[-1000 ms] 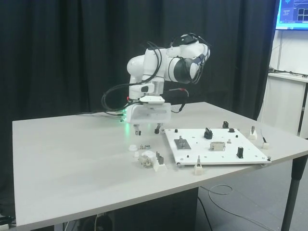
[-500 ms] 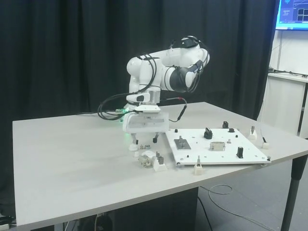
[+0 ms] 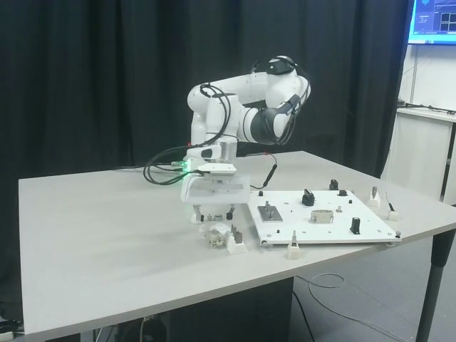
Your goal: Pick waterproof.
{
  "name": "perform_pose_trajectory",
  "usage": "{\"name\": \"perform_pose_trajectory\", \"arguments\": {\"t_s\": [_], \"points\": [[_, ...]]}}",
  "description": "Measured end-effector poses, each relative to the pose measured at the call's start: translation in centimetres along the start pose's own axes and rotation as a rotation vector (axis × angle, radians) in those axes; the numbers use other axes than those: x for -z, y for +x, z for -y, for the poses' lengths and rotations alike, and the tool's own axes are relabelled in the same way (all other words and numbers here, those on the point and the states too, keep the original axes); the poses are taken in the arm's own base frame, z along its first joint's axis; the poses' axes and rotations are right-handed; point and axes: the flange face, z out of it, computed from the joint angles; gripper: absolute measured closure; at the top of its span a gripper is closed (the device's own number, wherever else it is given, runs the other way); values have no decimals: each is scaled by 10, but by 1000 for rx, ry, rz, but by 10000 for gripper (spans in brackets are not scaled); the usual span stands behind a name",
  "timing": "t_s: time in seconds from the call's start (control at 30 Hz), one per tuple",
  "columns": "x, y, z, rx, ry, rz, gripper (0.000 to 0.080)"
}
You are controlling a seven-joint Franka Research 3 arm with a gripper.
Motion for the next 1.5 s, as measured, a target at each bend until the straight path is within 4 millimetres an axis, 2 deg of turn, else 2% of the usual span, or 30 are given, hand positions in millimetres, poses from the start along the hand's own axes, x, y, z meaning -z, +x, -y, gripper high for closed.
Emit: {"name": "perform_pose_trajectory", "arguments": {"t_s": [0.67,1.5], "points": [[-18,-3,0,-18,-1,-18,3],[-31,-3,3,-6,-25,-47,3]]}}
